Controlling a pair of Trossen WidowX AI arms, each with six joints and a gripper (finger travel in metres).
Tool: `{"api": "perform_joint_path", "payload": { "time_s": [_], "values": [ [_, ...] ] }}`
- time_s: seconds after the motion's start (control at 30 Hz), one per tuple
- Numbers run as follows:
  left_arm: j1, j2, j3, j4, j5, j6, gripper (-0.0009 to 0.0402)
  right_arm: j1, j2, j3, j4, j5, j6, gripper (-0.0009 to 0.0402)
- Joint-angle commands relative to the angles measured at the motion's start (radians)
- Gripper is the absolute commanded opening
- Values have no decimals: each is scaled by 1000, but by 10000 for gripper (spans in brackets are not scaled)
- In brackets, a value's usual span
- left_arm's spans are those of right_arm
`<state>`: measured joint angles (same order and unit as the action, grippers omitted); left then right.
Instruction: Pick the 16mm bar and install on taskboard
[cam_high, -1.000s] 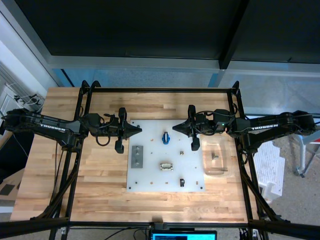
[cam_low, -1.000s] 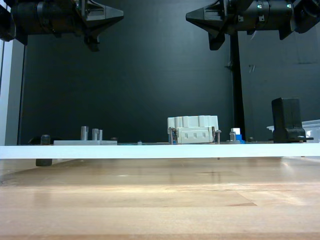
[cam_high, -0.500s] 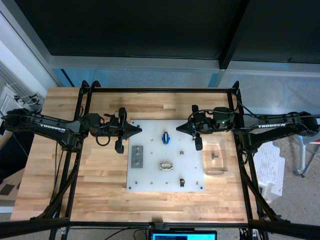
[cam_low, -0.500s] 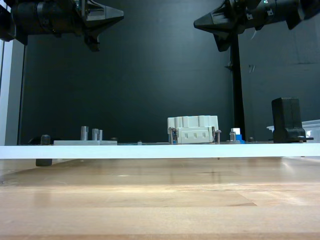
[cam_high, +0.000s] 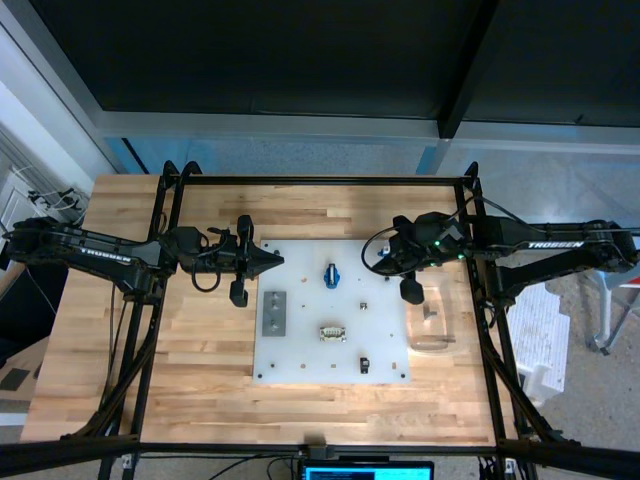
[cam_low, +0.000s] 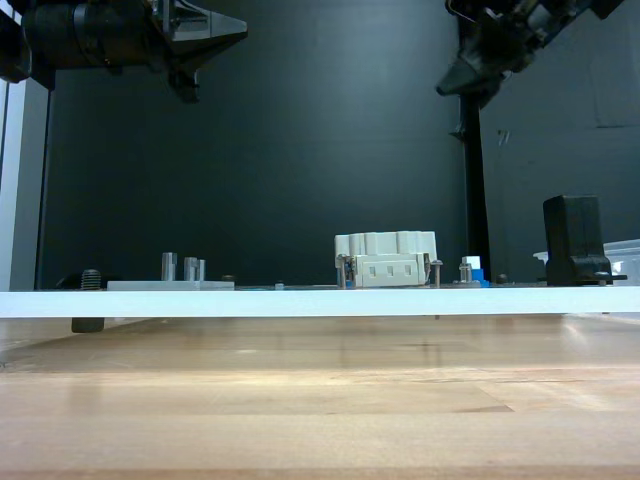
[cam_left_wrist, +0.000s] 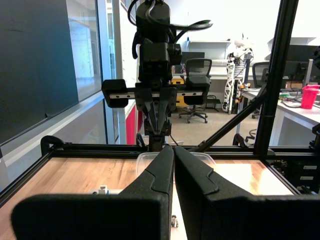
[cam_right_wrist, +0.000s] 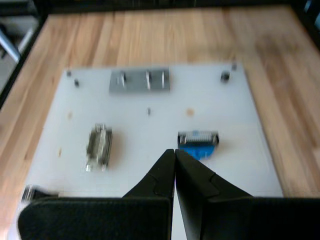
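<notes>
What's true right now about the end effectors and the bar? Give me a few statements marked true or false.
1. The right end effector is shut and holds nothing. True.
2. The 16mm bar is already installed on the taskboard. False: it lies in the clear tray beside the board's right edge.
3. The left end effector hangs well above the taskboard's left part. True.
4. The left end effector is open. False: its fingers are closed together, with nothing between them.
</notes>
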<state>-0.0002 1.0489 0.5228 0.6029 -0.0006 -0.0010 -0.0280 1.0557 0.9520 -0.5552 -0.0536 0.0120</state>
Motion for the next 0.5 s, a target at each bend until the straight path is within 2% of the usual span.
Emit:
{"api": "perform_joint_path", "payload": {
  "time_s": [0.03, 0.5],
  "values": [
    [0, 0, 0, 0, 0, 0, 0, 4, 0, 20, -92, 3, 11, 0],
    [0, 0, 0, 0, 0, 0, 0, 62, 0, 25, -402, 8, 92, 0]
  ]
}}
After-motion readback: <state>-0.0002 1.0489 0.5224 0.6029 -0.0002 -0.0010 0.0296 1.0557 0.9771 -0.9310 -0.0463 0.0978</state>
